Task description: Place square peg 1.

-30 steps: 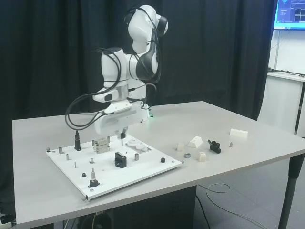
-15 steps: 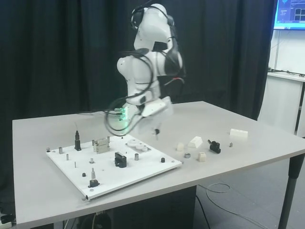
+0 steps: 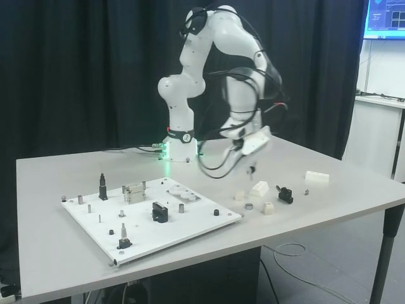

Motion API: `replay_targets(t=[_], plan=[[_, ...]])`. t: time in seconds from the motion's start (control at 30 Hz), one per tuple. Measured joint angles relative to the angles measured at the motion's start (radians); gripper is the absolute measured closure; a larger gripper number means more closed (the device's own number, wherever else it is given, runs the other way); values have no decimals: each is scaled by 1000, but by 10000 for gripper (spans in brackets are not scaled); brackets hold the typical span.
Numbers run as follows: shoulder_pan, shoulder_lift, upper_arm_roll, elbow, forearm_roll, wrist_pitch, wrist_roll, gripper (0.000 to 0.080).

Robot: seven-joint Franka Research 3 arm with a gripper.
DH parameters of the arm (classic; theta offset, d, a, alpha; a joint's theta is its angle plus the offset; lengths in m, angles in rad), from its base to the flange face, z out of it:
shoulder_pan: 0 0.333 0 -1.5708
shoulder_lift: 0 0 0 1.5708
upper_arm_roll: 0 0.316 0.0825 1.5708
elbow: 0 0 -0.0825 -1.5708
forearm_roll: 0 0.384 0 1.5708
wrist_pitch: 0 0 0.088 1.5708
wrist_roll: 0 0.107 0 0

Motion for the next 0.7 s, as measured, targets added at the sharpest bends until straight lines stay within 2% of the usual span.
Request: replay_targets(t=[0.37, 0.7], plan=[[203, -9, 5, -35, 8, 71, 195, 770], [358, -7, 23, -85, 6, 202, 320, 770]])
